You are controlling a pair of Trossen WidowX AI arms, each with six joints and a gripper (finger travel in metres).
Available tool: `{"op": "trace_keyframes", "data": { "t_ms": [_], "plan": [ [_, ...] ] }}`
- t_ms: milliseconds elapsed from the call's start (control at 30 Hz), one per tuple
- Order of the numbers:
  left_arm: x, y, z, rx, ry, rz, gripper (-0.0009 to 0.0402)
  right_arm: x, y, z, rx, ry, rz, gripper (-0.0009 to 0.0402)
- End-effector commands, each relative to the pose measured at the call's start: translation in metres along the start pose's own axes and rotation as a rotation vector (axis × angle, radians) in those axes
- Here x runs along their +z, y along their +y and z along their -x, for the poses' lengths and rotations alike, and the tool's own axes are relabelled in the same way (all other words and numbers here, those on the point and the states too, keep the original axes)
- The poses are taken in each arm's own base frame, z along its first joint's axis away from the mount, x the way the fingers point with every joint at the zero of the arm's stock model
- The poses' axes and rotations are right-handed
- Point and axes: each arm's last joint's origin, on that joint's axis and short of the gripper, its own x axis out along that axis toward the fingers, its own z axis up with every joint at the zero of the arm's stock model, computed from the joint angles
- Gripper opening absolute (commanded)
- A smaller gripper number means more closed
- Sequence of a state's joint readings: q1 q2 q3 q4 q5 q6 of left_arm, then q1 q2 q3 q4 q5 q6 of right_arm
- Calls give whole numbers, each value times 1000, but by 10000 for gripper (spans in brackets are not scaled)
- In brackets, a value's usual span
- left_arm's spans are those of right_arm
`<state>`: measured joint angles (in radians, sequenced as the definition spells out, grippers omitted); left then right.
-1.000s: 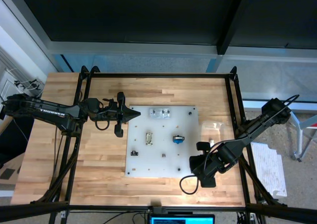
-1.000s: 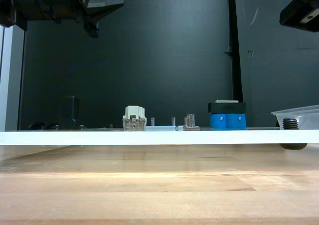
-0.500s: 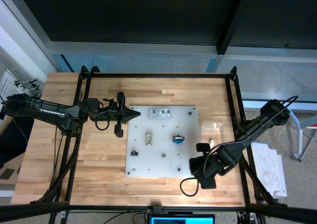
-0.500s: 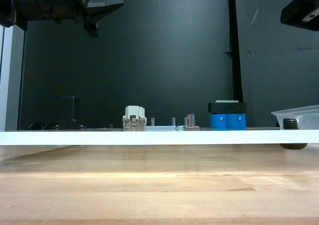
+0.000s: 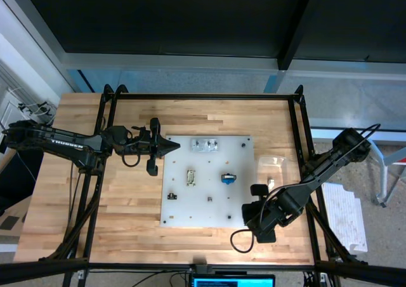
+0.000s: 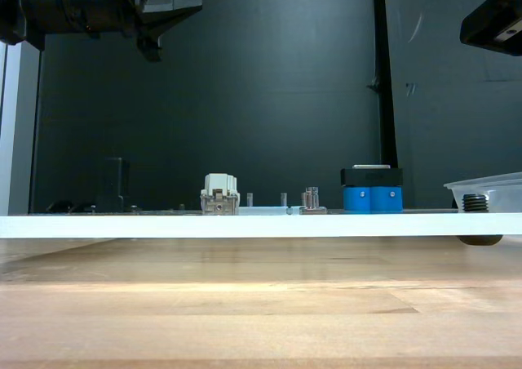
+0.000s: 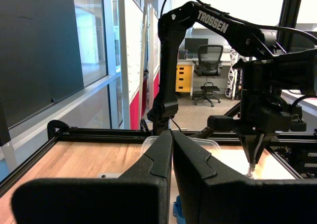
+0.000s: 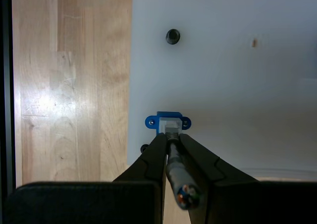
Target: Pick the RJ45 connector and install on taskboard
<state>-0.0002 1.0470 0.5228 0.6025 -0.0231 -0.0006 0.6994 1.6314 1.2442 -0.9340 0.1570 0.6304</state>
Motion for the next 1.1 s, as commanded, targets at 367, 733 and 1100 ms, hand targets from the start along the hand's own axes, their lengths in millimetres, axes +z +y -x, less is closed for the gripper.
{"op": "trace_keyframes", "data": {
  "t_ms": [367, 733, 1100],
  "plan": [
    [0, 0, 0, 0, 0, 0, 0, -1, -1, -2, -6, 8, 10, 0],
    [0, 0, 0, 0, 0, 0, 0, -3, 0, -5, -4, 6, 10, 0],
    [0, 0, 0, 0, 0, 0, 0, -4, 0, -6, -11, 3, 12, 0]
  ]
}}
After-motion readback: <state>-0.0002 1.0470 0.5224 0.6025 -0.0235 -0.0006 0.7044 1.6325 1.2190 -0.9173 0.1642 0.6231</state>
